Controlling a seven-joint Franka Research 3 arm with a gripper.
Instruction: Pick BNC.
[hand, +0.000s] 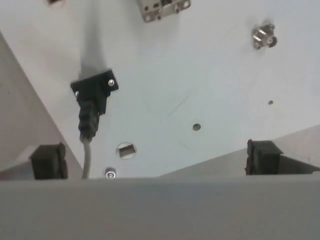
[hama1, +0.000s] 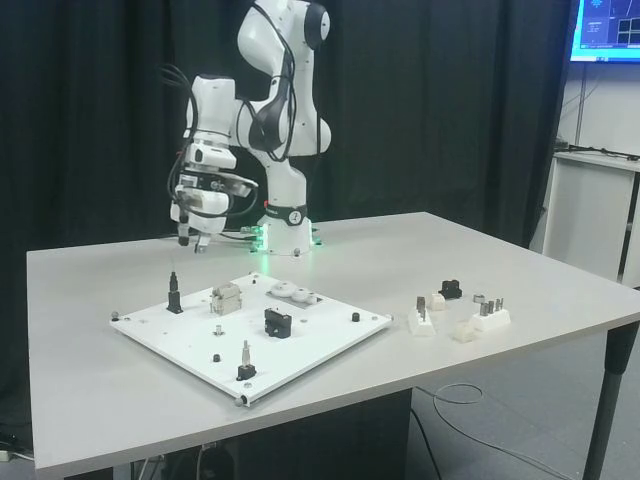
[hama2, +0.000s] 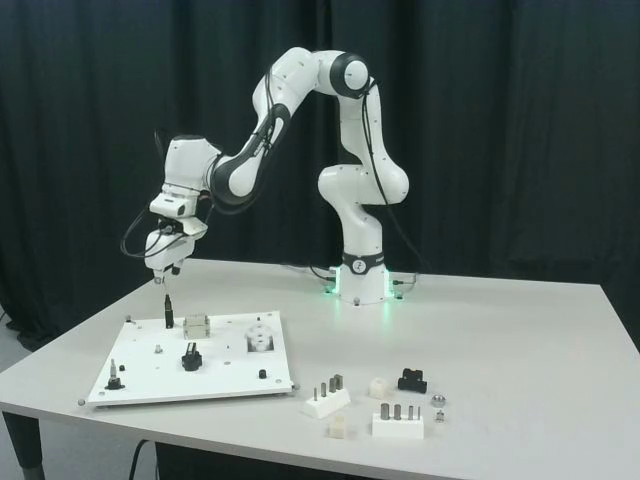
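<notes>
1. While the claw (hama2: 162, 270) hangs well above the far left corner of the board (hama2: 230, 385), its fingers (hand: 48, 161) stand apart with nothing between them, so it is open and empty.
2. The BNC (hand: 263, 36) shows best in the wrist view: a small metal socket with a flange, standing on the white board, apart from the black plug (hand: 93, 97) and its grey cable.
3. In the room views I cannot tell for certain which of the small upright parts on the board is the BNC.
4. I judge it stiff, light and smooth, likely to slip on its round barrel; hold across the barrel just above the flange, claw centred, squeezing firmly.
5. If it sits snug in the board, a straight upward pull should suit it better than a tilt.
6. On the table (hama1: 500, 250) to the right, white holders (hama2: 398, 426) carry upright pins; another white block (hama2: 326, 400) holds pins too. Their number is hard to count.
</notes>
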